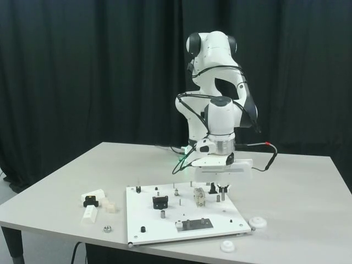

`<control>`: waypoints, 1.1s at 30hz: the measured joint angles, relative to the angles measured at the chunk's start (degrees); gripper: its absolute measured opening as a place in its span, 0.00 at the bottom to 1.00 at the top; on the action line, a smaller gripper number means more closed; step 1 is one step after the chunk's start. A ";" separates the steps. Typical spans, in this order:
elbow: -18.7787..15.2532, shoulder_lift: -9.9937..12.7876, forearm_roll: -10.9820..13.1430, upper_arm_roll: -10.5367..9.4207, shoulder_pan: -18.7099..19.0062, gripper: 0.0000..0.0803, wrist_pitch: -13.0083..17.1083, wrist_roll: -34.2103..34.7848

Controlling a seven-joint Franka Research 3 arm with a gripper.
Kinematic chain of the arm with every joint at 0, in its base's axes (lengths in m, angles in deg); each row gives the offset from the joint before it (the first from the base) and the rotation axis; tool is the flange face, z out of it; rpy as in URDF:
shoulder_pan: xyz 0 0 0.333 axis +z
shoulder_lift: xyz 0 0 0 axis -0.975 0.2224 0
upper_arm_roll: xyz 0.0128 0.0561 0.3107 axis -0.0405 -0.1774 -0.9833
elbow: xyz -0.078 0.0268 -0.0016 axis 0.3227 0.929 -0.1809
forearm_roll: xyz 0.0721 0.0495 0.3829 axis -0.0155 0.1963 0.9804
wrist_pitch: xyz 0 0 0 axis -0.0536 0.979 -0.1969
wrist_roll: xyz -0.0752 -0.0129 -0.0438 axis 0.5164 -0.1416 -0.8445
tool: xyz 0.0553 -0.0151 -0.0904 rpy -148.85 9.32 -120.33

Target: Place round peg 3.

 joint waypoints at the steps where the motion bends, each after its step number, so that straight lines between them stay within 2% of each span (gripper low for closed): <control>1: -0.02 -0.04 0.00 0.00 0.01 0.14 0.00 0.02; 33: -0.45 -0.07 -0.05 -0.09 0.42 0.14 0.19 1.20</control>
